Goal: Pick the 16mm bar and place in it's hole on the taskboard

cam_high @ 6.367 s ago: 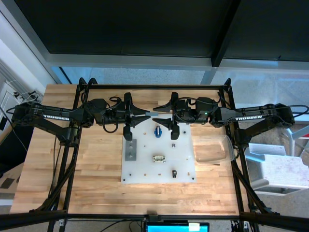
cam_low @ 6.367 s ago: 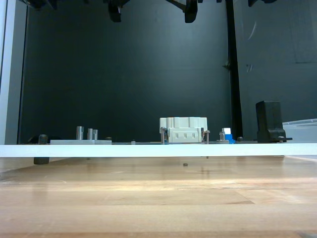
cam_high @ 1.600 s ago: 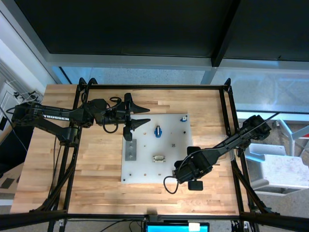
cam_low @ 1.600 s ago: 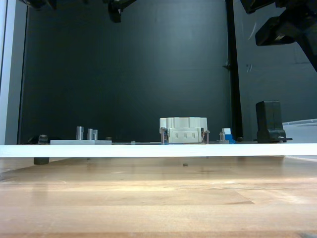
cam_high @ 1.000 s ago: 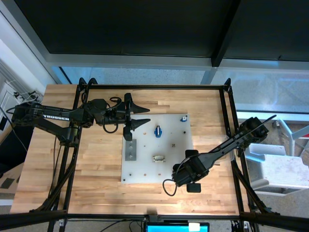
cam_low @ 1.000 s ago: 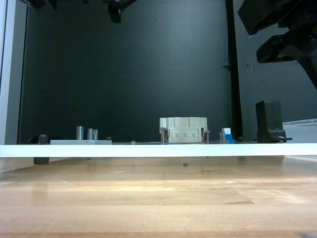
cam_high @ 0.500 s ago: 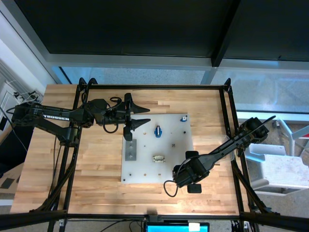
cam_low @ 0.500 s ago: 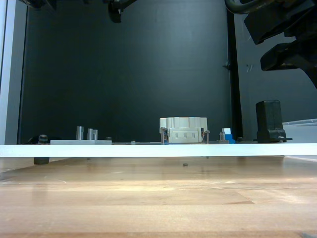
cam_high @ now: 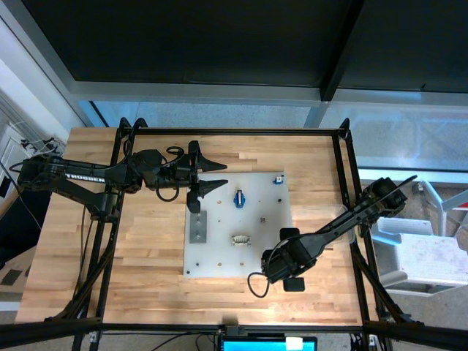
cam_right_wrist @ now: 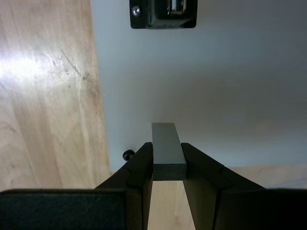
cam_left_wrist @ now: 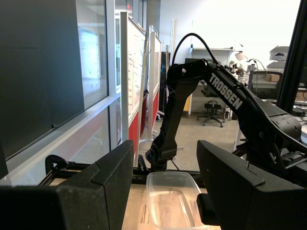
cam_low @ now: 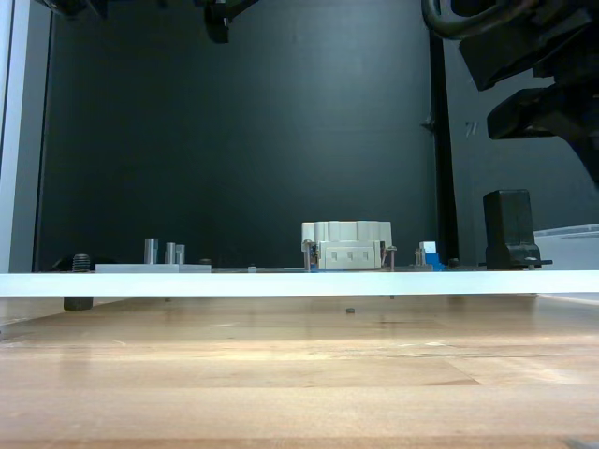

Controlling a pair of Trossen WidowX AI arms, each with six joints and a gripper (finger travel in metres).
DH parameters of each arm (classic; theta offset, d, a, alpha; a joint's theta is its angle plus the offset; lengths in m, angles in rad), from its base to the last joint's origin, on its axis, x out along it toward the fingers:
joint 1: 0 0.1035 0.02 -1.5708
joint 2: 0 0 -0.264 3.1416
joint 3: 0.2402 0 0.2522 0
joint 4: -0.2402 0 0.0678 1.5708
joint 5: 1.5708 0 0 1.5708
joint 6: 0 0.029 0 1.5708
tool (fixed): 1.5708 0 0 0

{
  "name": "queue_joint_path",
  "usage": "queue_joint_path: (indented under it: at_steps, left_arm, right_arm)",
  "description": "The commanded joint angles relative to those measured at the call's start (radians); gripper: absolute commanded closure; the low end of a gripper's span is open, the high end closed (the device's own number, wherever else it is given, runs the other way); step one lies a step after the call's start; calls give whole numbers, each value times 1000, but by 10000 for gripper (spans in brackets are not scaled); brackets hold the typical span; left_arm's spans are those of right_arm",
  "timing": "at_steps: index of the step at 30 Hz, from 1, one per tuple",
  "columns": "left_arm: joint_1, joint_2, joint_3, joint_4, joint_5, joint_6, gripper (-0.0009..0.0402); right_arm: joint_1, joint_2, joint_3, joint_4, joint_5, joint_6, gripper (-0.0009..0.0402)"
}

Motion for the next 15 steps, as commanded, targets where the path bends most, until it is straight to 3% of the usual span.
queue_joint_path:
  at_steps: [1, 15]
  left_arm:
    - [0, 0, 0, 0, 0, 0, 215]
    - [0, 0, 0, 0, 0, 0, 213]
  right_arm:
    - [-2, 0, 0, 2, 2, -6, 384]
    - [-3, 0, 0, 3, -21, -6, 384]
